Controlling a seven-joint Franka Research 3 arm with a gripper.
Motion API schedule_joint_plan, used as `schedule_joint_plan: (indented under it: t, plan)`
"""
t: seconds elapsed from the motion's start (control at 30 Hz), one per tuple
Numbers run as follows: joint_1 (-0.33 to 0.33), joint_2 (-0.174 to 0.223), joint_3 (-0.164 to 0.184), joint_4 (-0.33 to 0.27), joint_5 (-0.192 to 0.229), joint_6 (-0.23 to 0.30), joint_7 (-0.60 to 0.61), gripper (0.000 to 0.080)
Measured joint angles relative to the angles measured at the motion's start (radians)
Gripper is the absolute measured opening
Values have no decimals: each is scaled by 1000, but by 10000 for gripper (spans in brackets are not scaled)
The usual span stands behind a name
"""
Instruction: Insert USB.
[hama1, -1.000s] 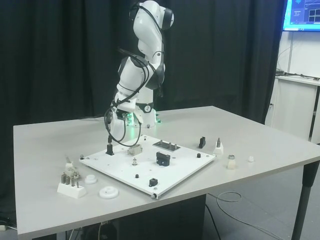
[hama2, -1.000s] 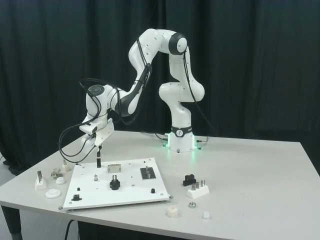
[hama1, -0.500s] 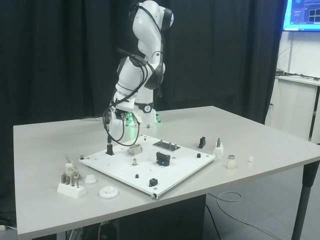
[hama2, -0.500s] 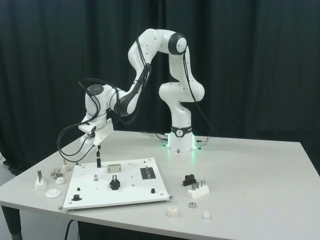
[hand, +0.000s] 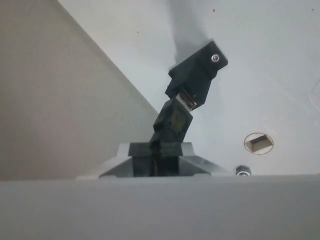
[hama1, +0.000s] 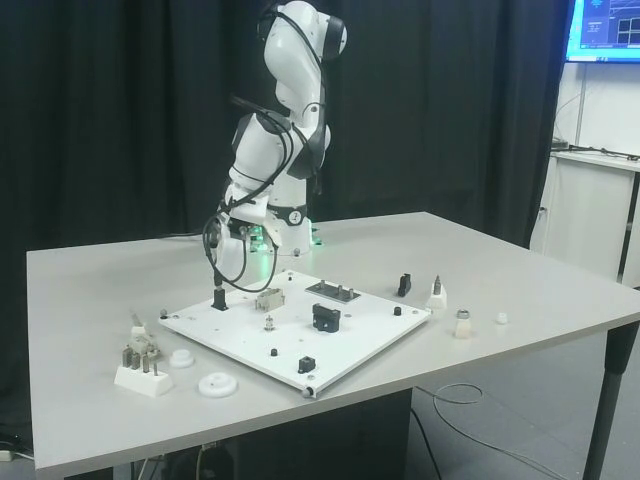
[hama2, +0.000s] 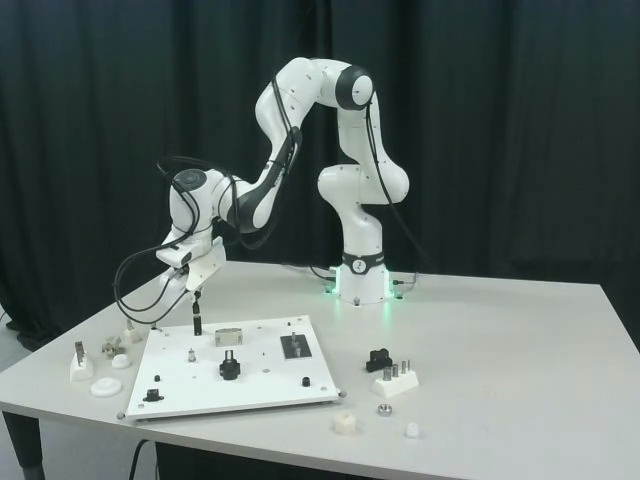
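A black USB plug (hand: 173, 121) leans at a tilt, its metal tip at the mouth of a black socket block (hand: 197, 72) on the white board (hand: 260, 60). My gripper (hand: 155, 152) is shut on the plug's rear end. In the first room view the plug (hama1: 217, 297) stands at the board's far left corner, with the gripper (hama1: 220, 277) right above it and a black cable looping beside it. The second room view shows the same plug (hama2: 197, 320) under the gripper (hama2: 195, 295).
The white board (hama1: 350, 340) carries a grey block (hama1: 268, 298), a black fixture (hama1: 326, 319) and small pegs. A white peg holder (hama1: 142, 365) and white gears (hama1: 215, 384) lie to its left. Small white parts (hama1: 463, 323) and a black piece (hama1: 404, 285) lie to its right.
The hand has shifted a little to the left in the first room view and tilted slightly. The plug's tip has stayed at the socket.
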Motion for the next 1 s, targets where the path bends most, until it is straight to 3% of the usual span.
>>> schedule_joint_plan:
  t: [1.0]
  plan:
    - [-10,11,14,1,6,12,0,28]
